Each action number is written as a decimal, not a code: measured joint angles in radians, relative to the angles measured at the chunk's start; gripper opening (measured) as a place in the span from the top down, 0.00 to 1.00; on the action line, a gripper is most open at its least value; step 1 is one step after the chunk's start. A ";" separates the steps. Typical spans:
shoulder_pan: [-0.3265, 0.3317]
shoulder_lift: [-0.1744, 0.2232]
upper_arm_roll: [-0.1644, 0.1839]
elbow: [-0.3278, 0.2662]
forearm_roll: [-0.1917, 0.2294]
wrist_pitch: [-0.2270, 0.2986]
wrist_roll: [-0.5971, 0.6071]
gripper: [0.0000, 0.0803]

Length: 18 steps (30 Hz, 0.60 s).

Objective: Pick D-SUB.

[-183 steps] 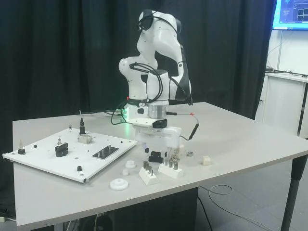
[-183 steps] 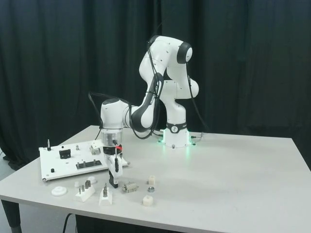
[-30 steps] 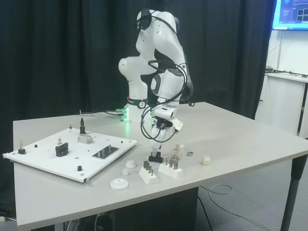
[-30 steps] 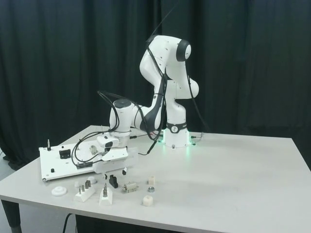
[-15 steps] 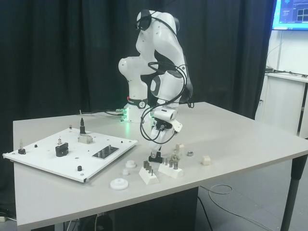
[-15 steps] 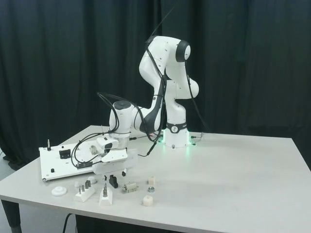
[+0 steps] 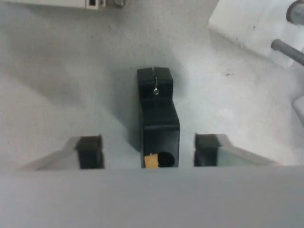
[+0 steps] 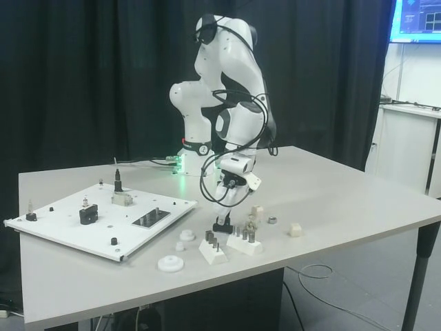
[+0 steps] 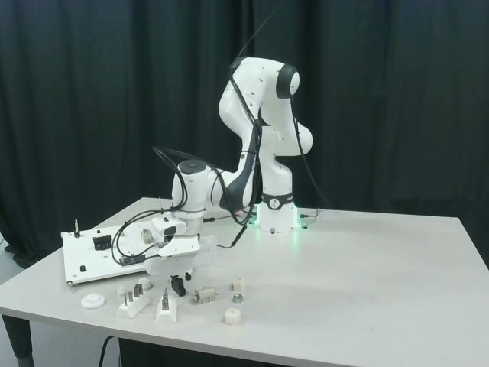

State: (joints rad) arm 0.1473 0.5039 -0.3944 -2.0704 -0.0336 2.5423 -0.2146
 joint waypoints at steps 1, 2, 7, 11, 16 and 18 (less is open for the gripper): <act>0.000 0.002 0.000 0.002 -0.001 0.000 0.001 0.37; -0.001 0.004 0.001 0.004 -0.001 0.000 0.003 0.37; -0.009 0.011 0.010 0.011 -0.014 0.000 0.010 0.60; -0.015 0.013 0.015 0.015 -0.022 0.000 0.020 0.82; -0.020 0.013 0.020 0.018 -0.029 0.000 0.034 0.81; -0.022 0.013 0.020 0.022 -0.034 0.000 0.043 0.81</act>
State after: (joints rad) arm 0.1256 0.5167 -0.3741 -2.0489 -0.0671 2.5420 -0.1718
